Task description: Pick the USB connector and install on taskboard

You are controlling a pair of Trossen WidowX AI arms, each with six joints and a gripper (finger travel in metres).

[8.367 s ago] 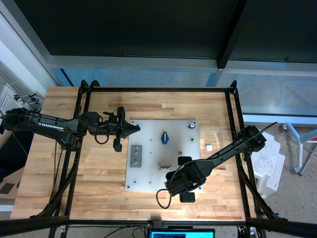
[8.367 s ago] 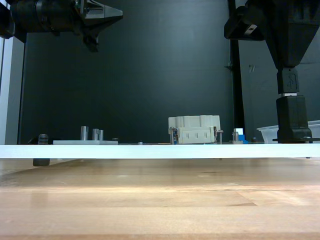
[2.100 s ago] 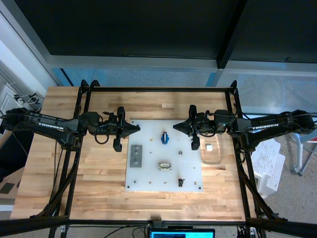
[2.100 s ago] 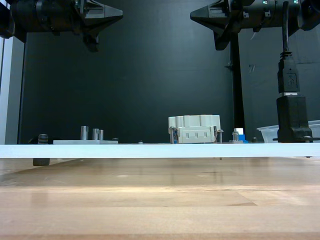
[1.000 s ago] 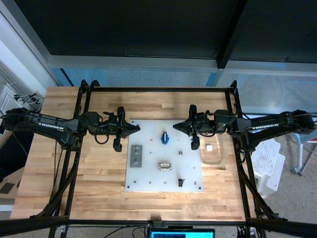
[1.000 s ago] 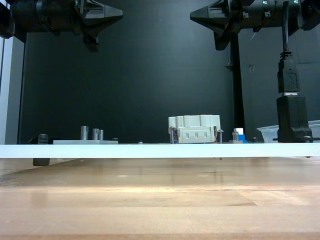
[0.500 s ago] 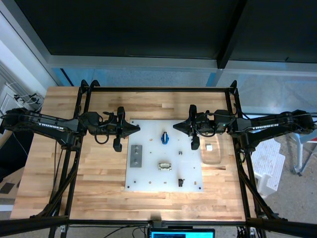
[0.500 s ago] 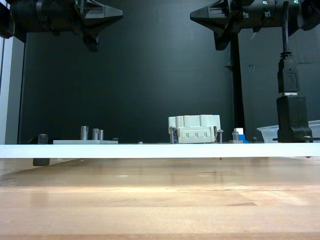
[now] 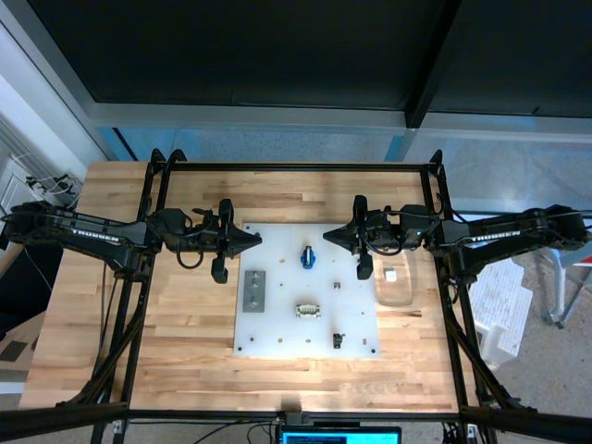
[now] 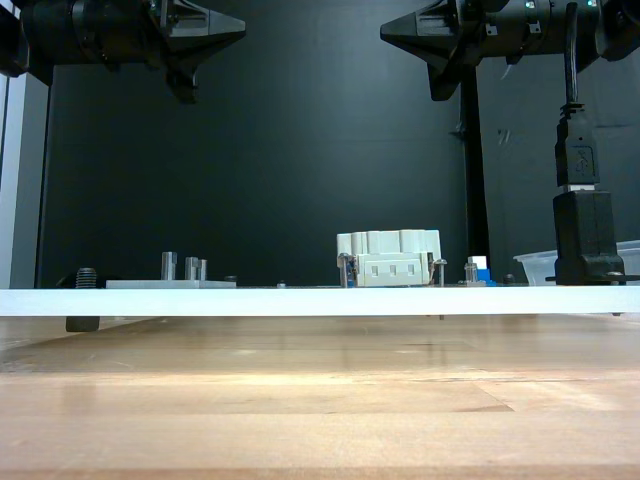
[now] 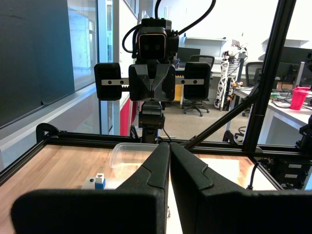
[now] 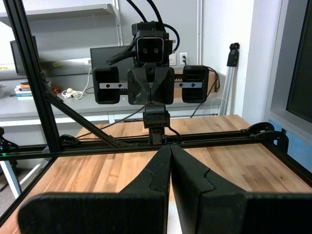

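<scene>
While you've got the views up: is the USB job finished? — R

Looks finished to me. USB connector point(image 9: 339, 340) stands upright in its black socket point(image 10: 585, 240) on the taskboard point(image 9: 277, 333), near right part of the plate. Low view shows a thin strip of metal shell above the socket. I'd judge it seated, but I can't swear it's fully home. — me

Where are your tools? — R

Both up high, well apart from the connector. Left tool point(image 9: 254, 240) hangs over the far left edge of the board. Right tool point(image 9: 328, 238) hangs over the far side, toward the right. Tips face each other. Both are clenched on nothing: fingers point(image 11: 153, 173) are pressed flat together in the left wrist view, same in the right wrist view. — me

Anything left? — R

Pick and insert look done. Blue part point(image 9: 308, 257), grey metal block point(image 9: 253, 289) and beige connector point(image 9: 308, 311) all sit apart from the plug. Clear tray point(image 9: 396, 298) on the table point(image 9: 185, 351), just right of the board, holds one small white piece, which isn't part of this task. Only item I'd flag is a check on seating depth. — me
</scene>
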